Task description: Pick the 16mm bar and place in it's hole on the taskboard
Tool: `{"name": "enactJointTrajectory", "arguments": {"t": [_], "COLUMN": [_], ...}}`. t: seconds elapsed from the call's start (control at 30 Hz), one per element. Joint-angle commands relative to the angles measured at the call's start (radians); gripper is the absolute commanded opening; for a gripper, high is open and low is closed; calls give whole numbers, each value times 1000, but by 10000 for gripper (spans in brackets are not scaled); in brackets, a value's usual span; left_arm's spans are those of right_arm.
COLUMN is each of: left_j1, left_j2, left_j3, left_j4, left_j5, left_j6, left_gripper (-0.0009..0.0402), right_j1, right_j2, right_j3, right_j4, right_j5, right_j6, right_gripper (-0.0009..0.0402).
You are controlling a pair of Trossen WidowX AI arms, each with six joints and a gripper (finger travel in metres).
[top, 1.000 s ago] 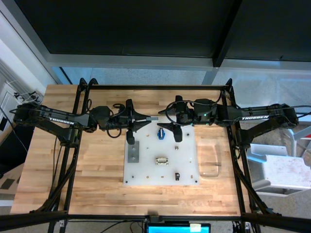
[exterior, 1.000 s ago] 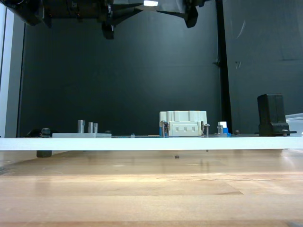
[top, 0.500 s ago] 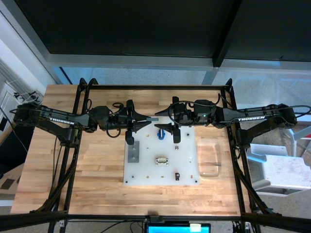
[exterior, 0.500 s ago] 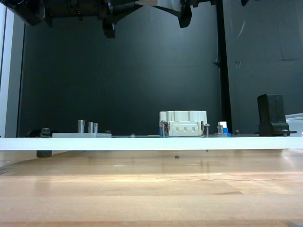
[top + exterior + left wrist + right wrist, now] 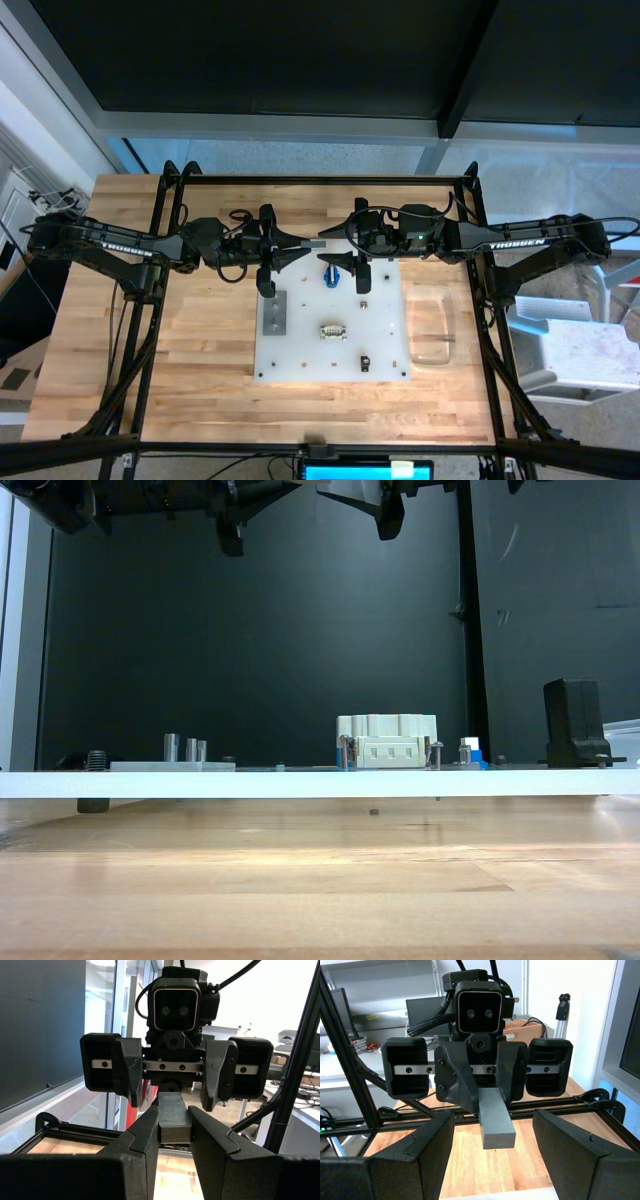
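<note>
The 16mm bar (image 5: 309,244) is a grey square-section bar held level in the air above the far edge of the white taskboard (image 5: 385,330), clear of any seat. My left gripper (image 5: 293,246) is shut on one end of it; in the left wrist view its fingers (image 5: 142,1135) clamp the bar (image 5: 175,1119). My right gripper (image 5: 328,250) faces it from the right and is open. Its fingers (image 5: 422,1152) stand wide apart on either side of the bar's free end (image 5: 497,1122) without touching it.
On the board lie a grey metal plate with short pegs (image 5: 273,315), a blue part (image 5: 329,273), a beige connector (image 5: 387,740) and a black block (image 5: 574,723). A clear tray (image 5: 432,325) sits right of the board. Black frame rails run around the table.
The right gripper has shifted left, bringing its open fingers around the free end of the bar. The left gripper and the bar have barely moved.
</note>
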Motion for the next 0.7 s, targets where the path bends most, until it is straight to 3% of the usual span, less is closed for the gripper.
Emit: {"name": "enactJointTrajectory", "arguments": {"t": [0.03,0.13,0.33,0.7], "left_j1": [0,0,0,0], "left_j2": [0,0,0,2], "left_j3": [0,0,0,0], "left_j4": [2,2,1,1], "left_j5": [0,0,0,0], "left_j6": [-4,-5,-12,-16], "left_gripper": [40,40,40,40], "right_j1": [-1,-11,-12,-13], "right_j2": [1,1,6,6], "right_j3": [1,1,1,5], "right_j4": [-2,-8,-2,3], "right_j5": [-7,-51,-52,-77], "right_j6": [1,13,13,9], "right_gripper": [197,161,96,32]}}
